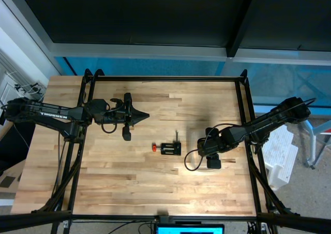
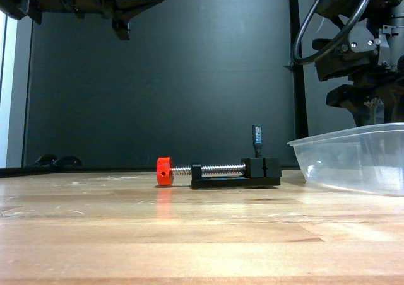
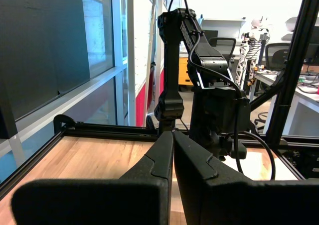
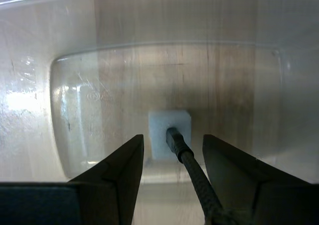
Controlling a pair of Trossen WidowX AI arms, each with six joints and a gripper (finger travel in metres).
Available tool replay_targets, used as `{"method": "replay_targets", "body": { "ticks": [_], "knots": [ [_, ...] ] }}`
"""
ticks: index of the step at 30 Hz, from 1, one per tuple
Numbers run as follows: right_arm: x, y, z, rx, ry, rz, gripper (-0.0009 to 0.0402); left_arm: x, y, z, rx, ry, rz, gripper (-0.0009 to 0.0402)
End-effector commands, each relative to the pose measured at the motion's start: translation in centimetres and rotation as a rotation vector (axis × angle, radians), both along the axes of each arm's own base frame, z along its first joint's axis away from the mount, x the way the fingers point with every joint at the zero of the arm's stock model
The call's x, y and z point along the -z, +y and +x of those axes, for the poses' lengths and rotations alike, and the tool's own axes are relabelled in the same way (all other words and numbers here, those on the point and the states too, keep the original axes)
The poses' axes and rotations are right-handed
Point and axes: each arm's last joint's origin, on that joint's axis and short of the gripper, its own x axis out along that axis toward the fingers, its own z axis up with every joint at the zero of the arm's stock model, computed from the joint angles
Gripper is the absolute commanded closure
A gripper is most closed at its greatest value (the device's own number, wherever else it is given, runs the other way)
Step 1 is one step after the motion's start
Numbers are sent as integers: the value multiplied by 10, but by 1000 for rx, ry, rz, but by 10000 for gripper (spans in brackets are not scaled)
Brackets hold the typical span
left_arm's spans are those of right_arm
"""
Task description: Pick the usb-c connector and install on the hub
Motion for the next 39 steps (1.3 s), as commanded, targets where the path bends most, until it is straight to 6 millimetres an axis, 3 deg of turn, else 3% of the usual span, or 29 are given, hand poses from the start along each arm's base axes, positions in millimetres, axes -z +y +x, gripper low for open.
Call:
{"method": "replay_targets", "body": {
  "ticks": [1, 22, 39],
  "knots": [
    [2, 0, -1, 0, 3, -1, 253, 0, 0, 0, 0, 0, 0, 393],
    [2, -1, -1, -5, -4, -12, 395, 0, 0, 0, 0, 0, 0, 393],
    [-6, -2, -2, -4, -18, -6, 393, 0, 0, 0, 0, 0, 0, 393]
  ]
}}
